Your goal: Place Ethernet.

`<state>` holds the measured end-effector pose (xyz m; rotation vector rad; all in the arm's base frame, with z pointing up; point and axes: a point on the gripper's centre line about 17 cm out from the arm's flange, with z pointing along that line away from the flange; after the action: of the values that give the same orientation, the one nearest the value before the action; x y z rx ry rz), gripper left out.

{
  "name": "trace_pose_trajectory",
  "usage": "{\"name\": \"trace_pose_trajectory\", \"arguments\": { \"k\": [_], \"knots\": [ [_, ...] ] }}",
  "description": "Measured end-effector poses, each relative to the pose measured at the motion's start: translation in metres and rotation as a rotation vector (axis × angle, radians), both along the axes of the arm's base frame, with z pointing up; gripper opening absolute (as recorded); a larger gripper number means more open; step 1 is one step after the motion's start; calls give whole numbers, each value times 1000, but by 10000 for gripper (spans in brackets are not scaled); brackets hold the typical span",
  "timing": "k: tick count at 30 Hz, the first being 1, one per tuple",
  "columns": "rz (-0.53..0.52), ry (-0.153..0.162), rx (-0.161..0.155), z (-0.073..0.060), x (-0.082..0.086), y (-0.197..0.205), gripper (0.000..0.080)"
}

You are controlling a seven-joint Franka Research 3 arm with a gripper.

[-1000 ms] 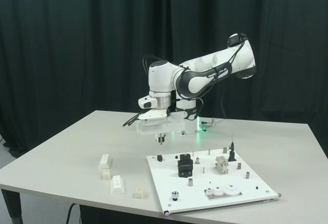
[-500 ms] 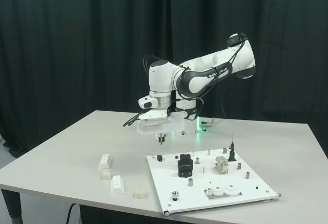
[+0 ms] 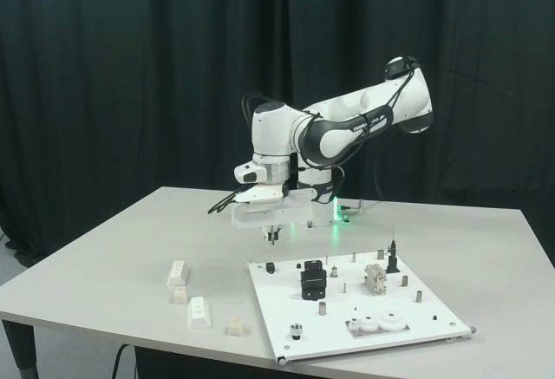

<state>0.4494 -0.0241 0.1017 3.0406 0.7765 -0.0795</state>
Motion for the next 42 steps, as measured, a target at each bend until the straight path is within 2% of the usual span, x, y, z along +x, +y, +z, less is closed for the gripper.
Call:
{"name": "trace_pose_trajectory", "arguments": {
  "k": [18, 25, 35, 42],
  "knots": [
    [3, -8, -9, 1, 3, -2, 78],
    [2, -18, -22, 2, 6, -6, 78],
    [-2, -60, -70, 4, 26, -24, 78],
    [-10, -82, -92, 2, 45, -39, 78]
  ]
}}
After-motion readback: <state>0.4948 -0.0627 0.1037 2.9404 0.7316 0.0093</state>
